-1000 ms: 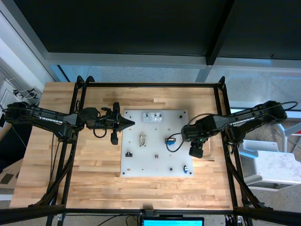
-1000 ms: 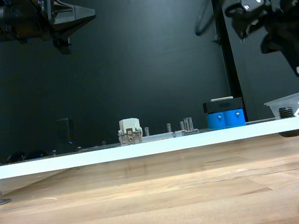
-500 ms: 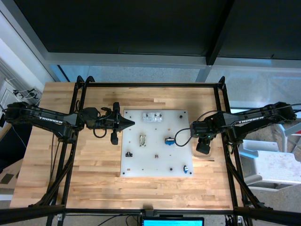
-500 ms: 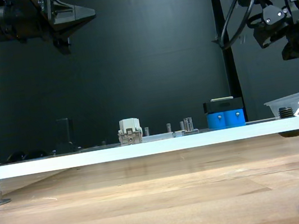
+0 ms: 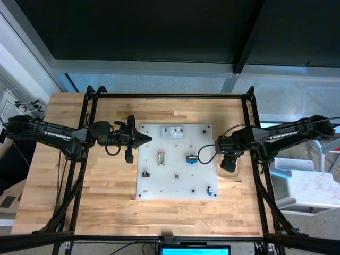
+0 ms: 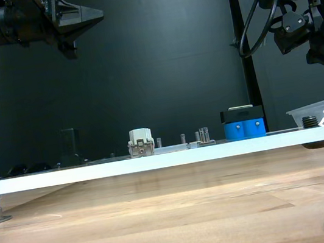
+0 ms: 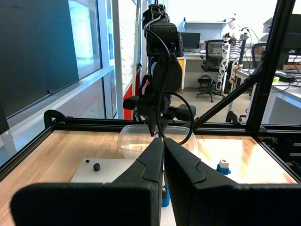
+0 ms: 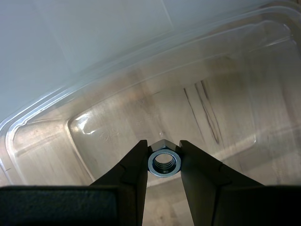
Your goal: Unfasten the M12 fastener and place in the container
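Status, right gripper [image 8: 163, 153]: clamps the silver M12 nut [image 8: 164, 162] between both fingertips, bore facing the wrist camera. Hangs over the clear container [image 8: 225, 94], with the tray's floor and rounded wall showing behind the nut. Sits in the high view at 3 o'clock of the white board [image 5: 159, 180], just off its right edge.

Status, nut: stays off its stud, held in the air above the tray; cannot tell how far above the floor.

Status, stud [image 6: 310, 122]: stands at about 5 o'clock on the board, black ribs showing. Shows in the low view in front of the container wall.

Status, left gripper [image 5: 147, 139]: hovers at 9 o'clock of the board, high above the worktop [image 5: 106, 212]. Points toward 3 o'clock, fingers pressed together. Keeps well apart from nut and container.

Elsewhere on the board: blue block [image 6: 244, 128] toward 3 o'clock of centre, beige connector [image 6: 141, 143] toward 9 o'clock of centre.
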{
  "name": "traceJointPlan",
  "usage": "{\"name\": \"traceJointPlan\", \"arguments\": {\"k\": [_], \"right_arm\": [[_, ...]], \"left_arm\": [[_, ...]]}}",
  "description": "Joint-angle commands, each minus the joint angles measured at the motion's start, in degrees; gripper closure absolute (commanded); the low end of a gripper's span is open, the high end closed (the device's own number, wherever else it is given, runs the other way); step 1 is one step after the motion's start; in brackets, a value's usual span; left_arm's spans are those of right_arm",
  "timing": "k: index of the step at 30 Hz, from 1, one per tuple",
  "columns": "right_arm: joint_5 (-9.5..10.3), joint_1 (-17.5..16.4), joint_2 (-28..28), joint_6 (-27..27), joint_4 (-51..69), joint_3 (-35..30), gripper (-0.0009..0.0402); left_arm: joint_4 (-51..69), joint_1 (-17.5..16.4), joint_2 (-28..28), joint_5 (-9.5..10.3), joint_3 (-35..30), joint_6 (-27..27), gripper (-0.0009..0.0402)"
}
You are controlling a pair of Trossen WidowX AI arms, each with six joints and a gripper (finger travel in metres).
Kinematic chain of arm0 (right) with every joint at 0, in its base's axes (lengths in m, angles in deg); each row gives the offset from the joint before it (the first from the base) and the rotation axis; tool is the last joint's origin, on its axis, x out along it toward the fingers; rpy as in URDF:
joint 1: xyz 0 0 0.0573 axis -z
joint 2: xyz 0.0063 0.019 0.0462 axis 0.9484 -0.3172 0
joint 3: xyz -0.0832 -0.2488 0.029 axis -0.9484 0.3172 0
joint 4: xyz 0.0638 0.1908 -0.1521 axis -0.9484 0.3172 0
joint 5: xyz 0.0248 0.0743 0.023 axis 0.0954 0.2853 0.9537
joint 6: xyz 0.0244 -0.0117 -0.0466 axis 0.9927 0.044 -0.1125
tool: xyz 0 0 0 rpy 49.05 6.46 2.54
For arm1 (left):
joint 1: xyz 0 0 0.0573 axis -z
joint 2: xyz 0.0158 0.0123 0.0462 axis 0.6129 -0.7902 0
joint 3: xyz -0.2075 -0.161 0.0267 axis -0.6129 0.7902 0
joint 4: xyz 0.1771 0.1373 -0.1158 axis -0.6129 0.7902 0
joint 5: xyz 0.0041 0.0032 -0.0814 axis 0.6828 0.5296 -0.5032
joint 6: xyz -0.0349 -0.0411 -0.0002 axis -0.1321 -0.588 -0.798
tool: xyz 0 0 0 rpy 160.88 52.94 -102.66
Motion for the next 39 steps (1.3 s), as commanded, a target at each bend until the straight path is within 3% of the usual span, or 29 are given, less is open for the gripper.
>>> {"name": "traceJointPlan", "arguments": {"k": [1, 8, 16, 39], "right_arm": [[0.07, -0.02, -0.07, -0.04, 0.02, -0.04, 0.0314], [0.07, -0.02, -0.07, -0.04, 0.07, -0.04, 0.0261], [0.07, 0.00, -0.07, -0.02, 0.09, -0.04, 0.0230], [0.04, -0.02, -0.07, -0.02, -0.39, -0.04, 0.0220]], "left_arm": [[0.00, 0.00, -0.02, 0.00, 0.00, 0.02, 0.0393], [0.00, 0.00, -0.02, 0.00, 0.00, 0.02, 0.0393], [0.00, 0.00, -0.02, 0.00, 0.00, 0.02, 0.0393], [0.00, 0.00, -0.02, 0.00, 0.00, 0.02, 0.0393]]}}
